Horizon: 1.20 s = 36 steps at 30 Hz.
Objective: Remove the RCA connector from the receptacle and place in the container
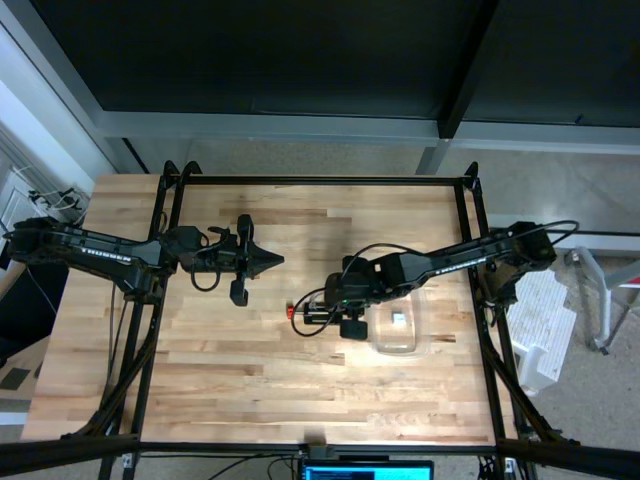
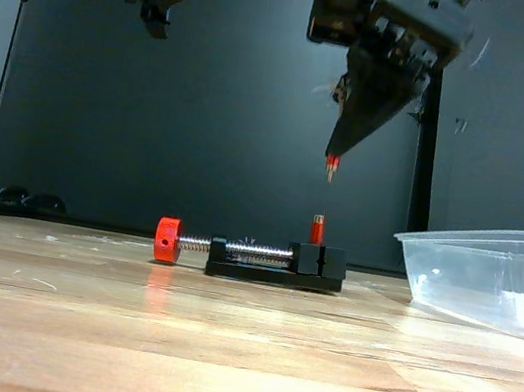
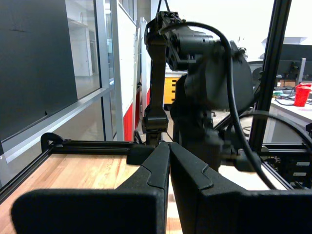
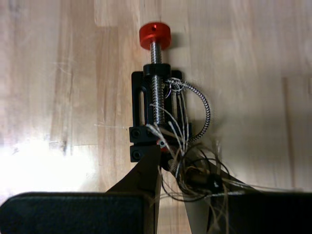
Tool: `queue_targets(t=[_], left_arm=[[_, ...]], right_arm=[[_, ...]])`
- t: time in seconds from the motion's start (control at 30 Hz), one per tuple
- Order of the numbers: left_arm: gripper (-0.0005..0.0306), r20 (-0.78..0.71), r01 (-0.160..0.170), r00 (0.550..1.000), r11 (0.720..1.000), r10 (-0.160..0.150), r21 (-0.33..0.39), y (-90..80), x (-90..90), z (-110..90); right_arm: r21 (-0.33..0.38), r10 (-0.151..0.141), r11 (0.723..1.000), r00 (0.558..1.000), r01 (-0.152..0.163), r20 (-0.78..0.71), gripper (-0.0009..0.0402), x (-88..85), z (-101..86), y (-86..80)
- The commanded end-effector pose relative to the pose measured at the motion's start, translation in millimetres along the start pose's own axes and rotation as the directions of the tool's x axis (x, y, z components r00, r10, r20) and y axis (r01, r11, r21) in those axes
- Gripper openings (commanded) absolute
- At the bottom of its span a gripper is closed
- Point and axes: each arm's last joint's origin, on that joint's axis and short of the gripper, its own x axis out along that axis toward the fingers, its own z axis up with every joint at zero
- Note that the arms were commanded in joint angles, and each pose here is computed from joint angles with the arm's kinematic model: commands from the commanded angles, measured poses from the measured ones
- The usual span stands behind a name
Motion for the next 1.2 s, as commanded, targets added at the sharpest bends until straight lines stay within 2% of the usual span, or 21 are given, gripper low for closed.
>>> queue_targets(t=[0.03, 0.17, 0.4, 0.6, 0.7, 0.87, 1.2], left_arm=[[0.0000, 0.000, 0.000, 1.000, 1.000, 0.000, 0.000, 0.0, 0.1, 0], [0.0000, 0.000, 0.000, 1.000, 1.000, 0.000, 0.000, 0.1, 0.1, 0], [0.0000, 0.000, 0.000, 1.000, 1.000, 0.000, 0.000, 0.0, 0.1, 0], [0.0000, 0.000, 0.000, 1.000, 1.000, 0.000, 0.000, 0.0, 0.1, 0], [0.0000, 0.000, 0.000, 1.000, 1.000, 0.000, 0.000, 0.1, 0.1, 0], [0.0000, 0.000, 0.000, 1.000, 1.000, 0.000, 0.000, 0.1, 0.1, 0], [0.0000, 0.000, 0.000, 1.000, 1.000, 0.000, 0.000, 0.0, 0.1, 0]], right_arm=[[0.006, 0.006, 1.000, 0.999, -0.006, 0.032, 0.0009, -12.1, 0.6, -1.5], [0.012, 0.011, 1.000, 0.998, -0.012, 0.055, 0.0009, -21.8, 0.6, -2.7], [0.009, 0.009, 1.000, 0.999, -0.010, 0.042, 0.0009, -26.3, -2.1, -3.1], [0.003, 0.000, 1.000, 1.000, 0.000, -0.023, 0.0008, -27.2, -11.5, -2.0], [0.011, 0.006, 1.000, 1.000, -0.006, -0.024, 0.0003, -31.1, -17.4, 1.0], [0.028, 0.011, 1.000, 1.000, -0.010, -0.018, 0.0001, -37.2, -35.3, 5.5], [0.084, 0.015, 0.996, 0.999, -0.011, -0.048, 0.0000, -44.6, -81.5, 0.0]])
